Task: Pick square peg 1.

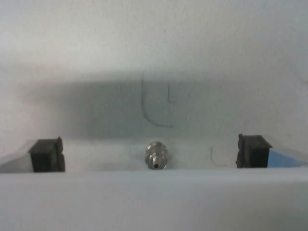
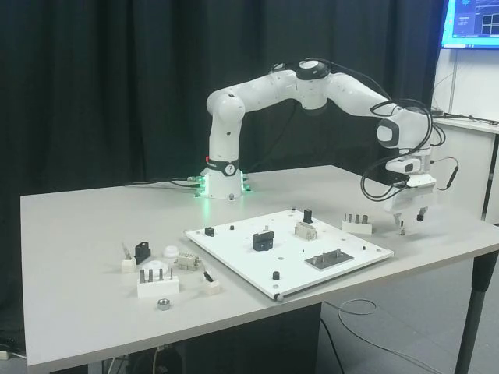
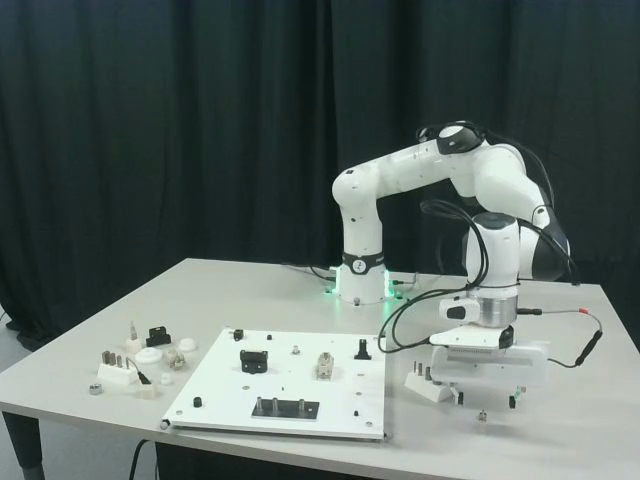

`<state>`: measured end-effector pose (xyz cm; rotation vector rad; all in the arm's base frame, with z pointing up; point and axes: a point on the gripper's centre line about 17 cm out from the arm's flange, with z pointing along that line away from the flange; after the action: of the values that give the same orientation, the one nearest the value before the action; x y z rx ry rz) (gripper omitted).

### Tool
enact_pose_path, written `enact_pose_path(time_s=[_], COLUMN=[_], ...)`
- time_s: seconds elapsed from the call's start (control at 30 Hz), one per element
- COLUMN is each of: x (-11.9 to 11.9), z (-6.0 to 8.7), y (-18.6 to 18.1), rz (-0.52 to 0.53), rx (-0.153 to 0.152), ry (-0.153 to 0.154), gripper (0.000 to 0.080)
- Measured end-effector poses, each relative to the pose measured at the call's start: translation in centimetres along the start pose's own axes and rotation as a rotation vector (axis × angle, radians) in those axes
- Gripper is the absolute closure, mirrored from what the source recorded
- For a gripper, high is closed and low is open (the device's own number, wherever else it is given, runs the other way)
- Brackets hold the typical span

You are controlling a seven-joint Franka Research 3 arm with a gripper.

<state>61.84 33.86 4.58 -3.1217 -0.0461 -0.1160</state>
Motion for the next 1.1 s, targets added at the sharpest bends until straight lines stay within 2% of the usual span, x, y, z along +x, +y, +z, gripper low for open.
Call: enact_pose_path(time_s=[0.53, 1.1], x=[1.7, 2.2], z=[-2.6, -3.7], y=[0.7, 0.9], rz=[-0.030, -0.040], rx=[-0.012, -0.007], ry=[0.034, 0.024], gripper=[0.0003, 0.0003])
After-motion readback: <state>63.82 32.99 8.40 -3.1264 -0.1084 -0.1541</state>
